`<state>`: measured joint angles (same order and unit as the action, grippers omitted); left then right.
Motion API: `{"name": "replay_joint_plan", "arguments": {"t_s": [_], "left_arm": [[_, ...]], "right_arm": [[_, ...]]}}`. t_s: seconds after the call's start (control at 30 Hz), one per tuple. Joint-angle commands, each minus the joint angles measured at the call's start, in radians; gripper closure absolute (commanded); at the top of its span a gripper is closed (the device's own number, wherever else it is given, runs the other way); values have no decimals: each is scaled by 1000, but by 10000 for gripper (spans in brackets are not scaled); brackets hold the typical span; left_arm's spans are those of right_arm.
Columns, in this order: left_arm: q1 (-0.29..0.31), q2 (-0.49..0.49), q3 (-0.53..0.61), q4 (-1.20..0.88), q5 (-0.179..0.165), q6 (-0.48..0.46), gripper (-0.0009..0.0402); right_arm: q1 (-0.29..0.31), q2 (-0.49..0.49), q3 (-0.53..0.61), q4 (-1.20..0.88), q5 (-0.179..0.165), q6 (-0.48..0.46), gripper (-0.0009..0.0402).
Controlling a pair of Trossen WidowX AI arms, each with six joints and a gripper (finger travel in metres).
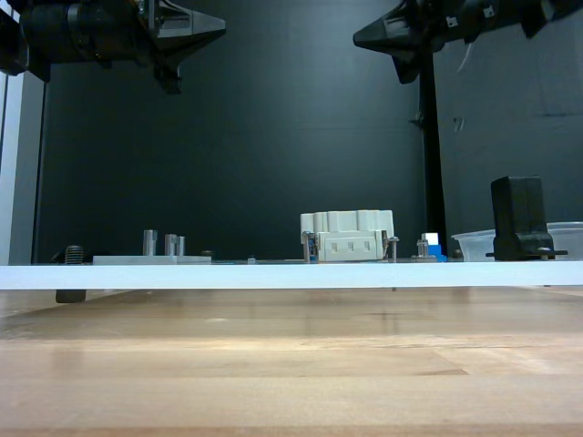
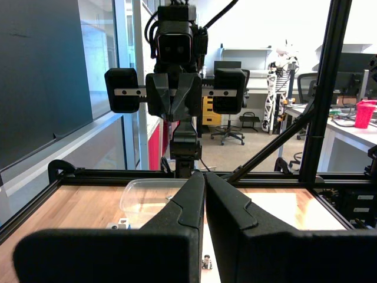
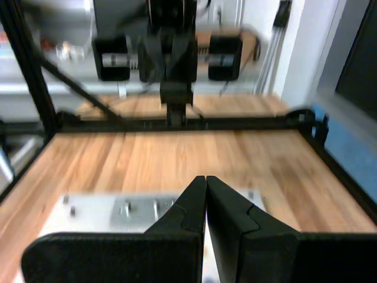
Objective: Pick the 16mm bar and install on taskboard
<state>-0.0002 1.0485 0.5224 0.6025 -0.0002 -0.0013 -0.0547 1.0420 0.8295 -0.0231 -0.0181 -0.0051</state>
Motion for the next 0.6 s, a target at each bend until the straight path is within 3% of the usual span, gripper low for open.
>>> {"name": "replay_joint_plan", "arguments": {"t_s": [0.03, 0.47, 0.6], "left_arm": [[0, 0, 0, 0, 0, 0, 393], [0, 0, 0, 0, 0, 0, 393], [0, 0, 0, 0, 0, 0, 393]], "right_arm": [[0, 0, 69, -171, 3, -4, 393], [0, 0, 247, -648, 33, -3, 393], [0, 3, 293, -774, 64, -3, 393]]}}
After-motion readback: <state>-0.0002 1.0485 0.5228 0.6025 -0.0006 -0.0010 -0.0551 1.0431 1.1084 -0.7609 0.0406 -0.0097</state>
